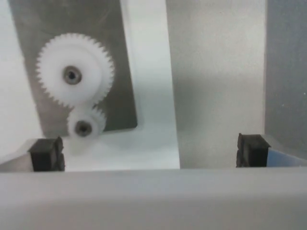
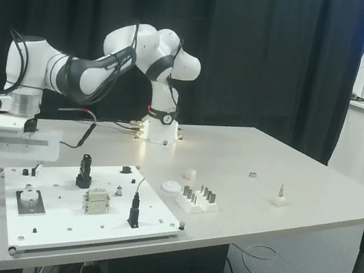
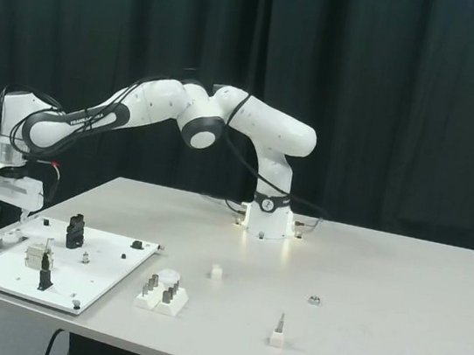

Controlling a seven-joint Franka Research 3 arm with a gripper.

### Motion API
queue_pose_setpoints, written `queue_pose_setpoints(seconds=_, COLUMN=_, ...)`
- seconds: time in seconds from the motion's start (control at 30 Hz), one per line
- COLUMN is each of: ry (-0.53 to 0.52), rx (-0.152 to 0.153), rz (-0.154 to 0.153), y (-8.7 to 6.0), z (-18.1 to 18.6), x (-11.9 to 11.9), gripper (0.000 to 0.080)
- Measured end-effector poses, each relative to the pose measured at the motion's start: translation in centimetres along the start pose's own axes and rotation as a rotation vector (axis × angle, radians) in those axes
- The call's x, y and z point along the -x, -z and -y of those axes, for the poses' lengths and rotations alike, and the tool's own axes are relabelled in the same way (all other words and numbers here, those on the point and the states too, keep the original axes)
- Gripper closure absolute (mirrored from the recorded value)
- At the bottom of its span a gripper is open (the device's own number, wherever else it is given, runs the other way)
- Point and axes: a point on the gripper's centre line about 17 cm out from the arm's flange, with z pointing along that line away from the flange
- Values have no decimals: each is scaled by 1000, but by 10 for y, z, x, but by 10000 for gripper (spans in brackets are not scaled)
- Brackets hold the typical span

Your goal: Pick round peg 4.

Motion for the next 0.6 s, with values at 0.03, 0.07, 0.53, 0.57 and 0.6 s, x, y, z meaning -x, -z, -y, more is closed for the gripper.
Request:
queue_pose_setpoints(seconds=0.03, ry=0, rx=-3, rz=0, y=3, z=1, x=0, gripper=3)
queue_pose_setpoints(seconds=0.07, ry=0, rx=-7, rz=0, y=6, z=2, x=0, gripper=3)
queue_pose_setpoints(seconds=0.53, ry=2, rx=-23, rz=-1, y=32, z=6, x=0, gripper=3)
queue_pose_setpoints(seconds=0.57, ry=3, rx=-24, rz=-1, y=33, z=6, x=-1, gripper=3)
queue_pose_setpoints(seconds=0.6, ry=3, rx=-24, rz=-2, y=33, z=6, x=-1, gripper=3)
